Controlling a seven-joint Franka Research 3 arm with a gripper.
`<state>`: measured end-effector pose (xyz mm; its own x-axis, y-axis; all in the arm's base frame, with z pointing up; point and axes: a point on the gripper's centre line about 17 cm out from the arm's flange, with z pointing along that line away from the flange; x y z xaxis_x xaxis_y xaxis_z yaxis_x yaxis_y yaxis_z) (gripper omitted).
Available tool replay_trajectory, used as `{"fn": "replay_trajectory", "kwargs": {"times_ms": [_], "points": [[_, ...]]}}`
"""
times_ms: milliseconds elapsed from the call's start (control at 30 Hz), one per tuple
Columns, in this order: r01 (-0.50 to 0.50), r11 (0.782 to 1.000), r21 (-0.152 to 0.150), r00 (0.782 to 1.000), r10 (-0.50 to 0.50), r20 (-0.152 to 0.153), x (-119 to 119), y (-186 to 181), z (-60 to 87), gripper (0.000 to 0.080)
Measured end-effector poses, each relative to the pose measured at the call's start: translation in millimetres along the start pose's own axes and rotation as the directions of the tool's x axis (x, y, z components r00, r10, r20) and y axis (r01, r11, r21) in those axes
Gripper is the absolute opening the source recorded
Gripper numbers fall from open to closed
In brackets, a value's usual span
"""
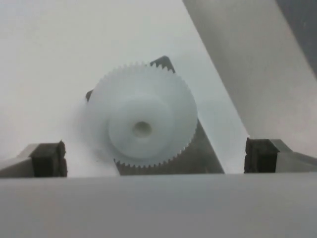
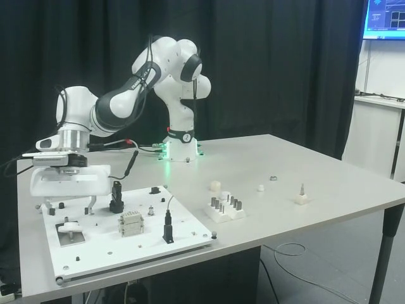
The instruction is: Pick large gear.
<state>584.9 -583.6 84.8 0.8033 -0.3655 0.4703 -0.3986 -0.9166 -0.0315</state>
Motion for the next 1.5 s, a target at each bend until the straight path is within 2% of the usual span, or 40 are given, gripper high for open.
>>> {"fn": "replay_trajectory", "kwargs": {"times_ms": [367, 733, 1300, 1500], "points": [[0.074, 0.997, -0.036, 0.996, -0.076, -0.055, 15.0, -3.5, 3.3, 0.0800], [0.077, 0.993, -0.084, 0.994, -0.084, -0.076, 16.9, -2.9, 15.0, 0.0800], [0.090, 0.991, -0.103, 0.991, -0.099, -0.088, 21.9, 11.3, 21.1, 0.0800], [0.090, 0.991, -0.097, 0.990, -0.099, -0.097, 25.2, 11.1, 24.0, 0.0800]]}}
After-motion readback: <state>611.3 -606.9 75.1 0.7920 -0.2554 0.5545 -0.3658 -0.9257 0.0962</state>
